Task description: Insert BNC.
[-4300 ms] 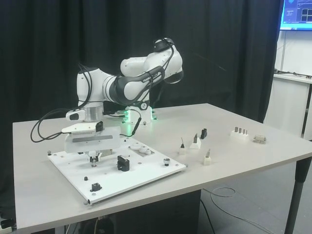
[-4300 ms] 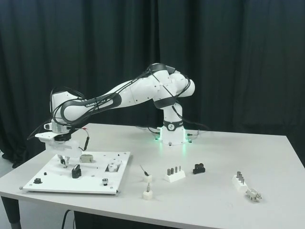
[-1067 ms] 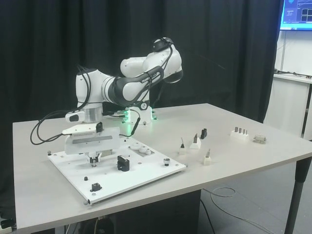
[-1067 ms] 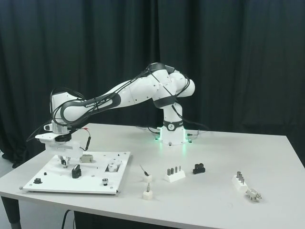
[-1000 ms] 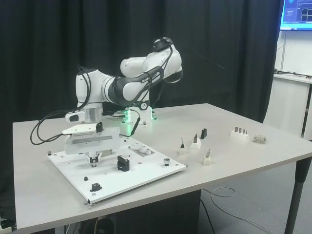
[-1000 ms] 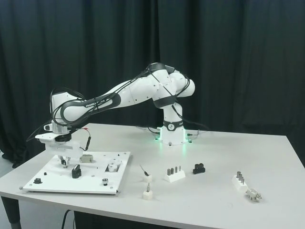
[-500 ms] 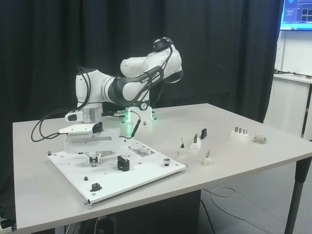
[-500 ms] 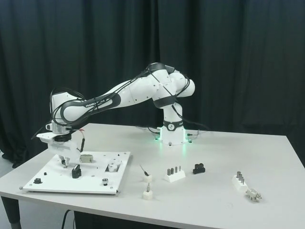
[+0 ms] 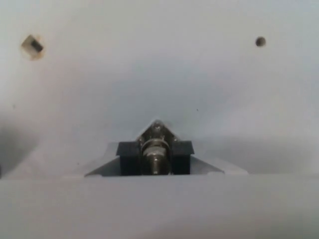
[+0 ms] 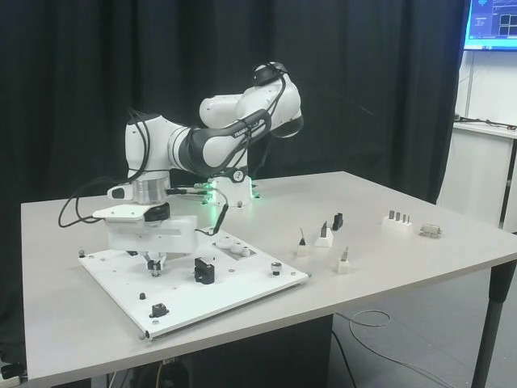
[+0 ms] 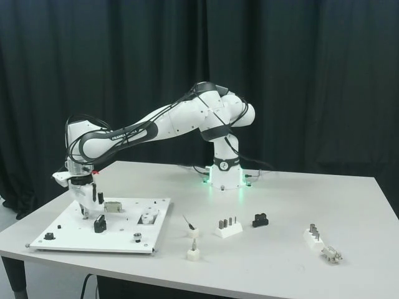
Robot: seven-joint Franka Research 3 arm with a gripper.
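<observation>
The tool (image 10: 153,263) stood low over the white board (image 10: 234,283) on the counter (image 10: 388,250), apparently so the BNC (image 9: 155,155) pinched upright between its fingers met its socket squarely; seating looked unfinished.

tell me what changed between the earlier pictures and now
The tool has turned about its upright axis over the flat white board: in the first room view its broad white body now faces differently, and in the second room view it looks narrower. It stays low at the same spot on the board, over the small metal BNC connector. The arm's base, the board and the small parts on the grey table have not moved.
</observation>
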